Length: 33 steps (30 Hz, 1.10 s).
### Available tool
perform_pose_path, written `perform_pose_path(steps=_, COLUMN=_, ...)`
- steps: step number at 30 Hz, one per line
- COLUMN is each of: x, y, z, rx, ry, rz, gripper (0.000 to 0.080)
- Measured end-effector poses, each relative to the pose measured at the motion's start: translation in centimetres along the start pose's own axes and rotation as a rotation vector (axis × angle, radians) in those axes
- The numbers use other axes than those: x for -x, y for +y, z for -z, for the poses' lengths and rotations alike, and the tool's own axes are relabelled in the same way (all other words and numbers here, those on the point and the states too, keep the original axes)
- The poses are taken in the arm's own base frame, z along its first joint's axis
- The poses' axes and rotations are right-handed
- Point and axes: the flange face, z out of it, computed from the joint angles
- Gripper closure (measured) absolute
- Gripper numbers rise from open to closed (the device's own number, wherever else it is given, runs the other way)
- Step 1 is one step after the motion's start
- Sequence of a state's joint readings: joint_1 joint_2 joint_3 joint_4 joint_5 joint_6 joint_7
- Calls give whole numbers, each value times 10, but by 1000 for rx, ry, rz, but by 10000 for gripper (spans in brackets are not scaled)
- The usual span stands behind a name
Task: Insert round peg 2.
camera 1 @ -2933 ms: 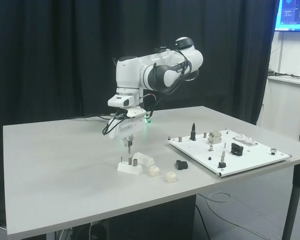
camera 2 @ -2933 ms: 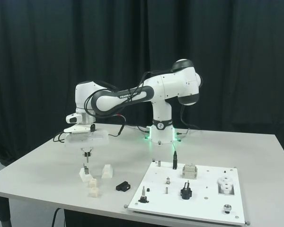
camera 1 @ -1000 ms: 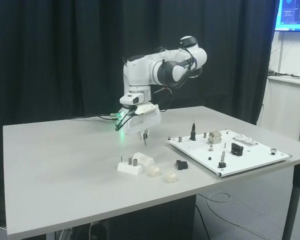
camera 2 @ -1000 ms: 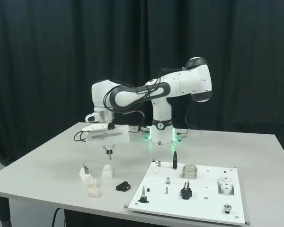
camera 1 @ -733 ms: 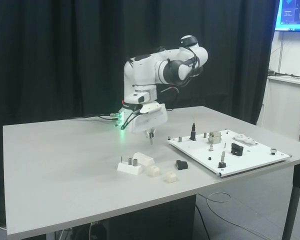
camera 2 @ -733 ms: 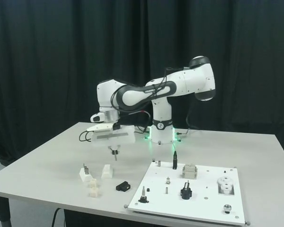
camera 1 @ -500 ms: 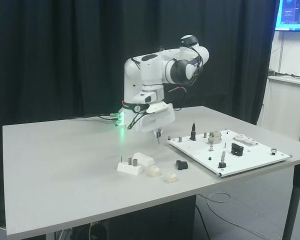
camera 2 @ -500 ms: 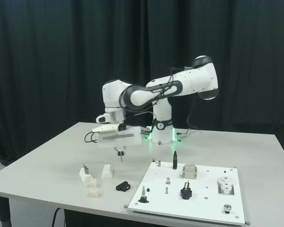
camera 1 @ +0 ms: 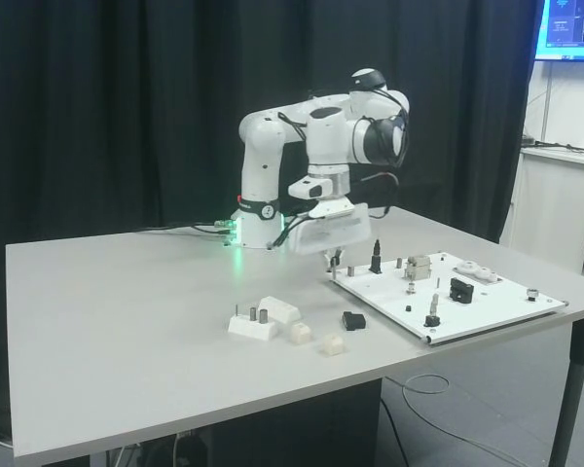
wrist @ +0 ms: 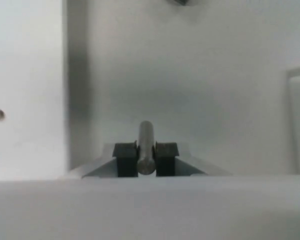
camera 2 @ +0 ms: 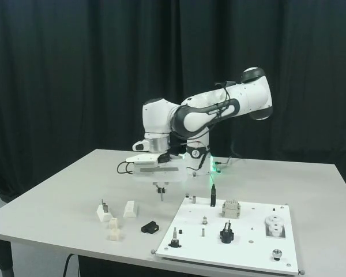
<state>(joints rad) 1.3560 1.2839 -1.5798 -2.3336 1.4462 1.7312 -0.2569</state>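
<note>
From my remote seat, the wrist view shows the gripper (wrist: 145,159) with its two black fingers (wrist: 125,159) pressed together on a grey round peg (wrist: 145,147); the peg sticks out beyond the fingertips, above the grey table (wrist: 200,100). A white board edge (wrist: 25,100) with a small dot-like hole lies to one side in that view.

I take the white board (camera 2: 248,242) as my landmark. Going from the near edge of the table to the far edge in the second room view: on the board itself stand several small dark and grey fixtures, among them a black round part (camera 2: 225,235) near its middle and a white block with round hollows (camera 2: 274,225) toward its far-right part; I cannot tell what, if anything, sits in those hollows. Just beside the board's left edge lies a small black part (camera 2: 149,227). Farther left of the board sit white holder blocks (camera 2: 109,219); one of them carries a short upright pin (camera 1: 237,312) and a short grey cylinder (camera 1: 261,315).

The gripper (camera 2: 160,190) hangs in the air just off the board's far-left corner, above the table, the peg pointing down and touching nothing below.

Behind the board stands the white arm (camera 2: 207,112), with a green light (camera 1: 232,236) at its base. I can read no writing or brand anywhere.
</note>
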Motion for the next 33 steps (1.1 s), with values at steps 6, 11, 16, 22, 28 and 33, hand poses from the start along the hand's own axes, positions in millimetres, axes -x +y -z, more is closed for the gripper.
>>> perform_pose_path(steps=6, x=16, y=-16, z=-6, rx=6, ry=14, rz=-90, gripper=729)
perform_pose_path(steps=11, x=29, y=-28, z=-9, rx=7, ry=18, rz=-122, gripper=729)
perform_pose_path(steps=16, x=40, y=-39, z=-12, rx=10, ry=16, rz=-131, gripper=729)
perform_pose_path(steps=22, x=50, y=-50, z=-14, rx=21, ry=17, rz=-129, gripper=729)
perform_pose_path(steps=28, x=58, y=-59, z=-16, rx=43, ry=17, rz=-136, gripper=729)
perform_pose_path(steps=33, x=62, y=-67, z=-20, rx=61, ry=20, rz=-129, gripper=729)
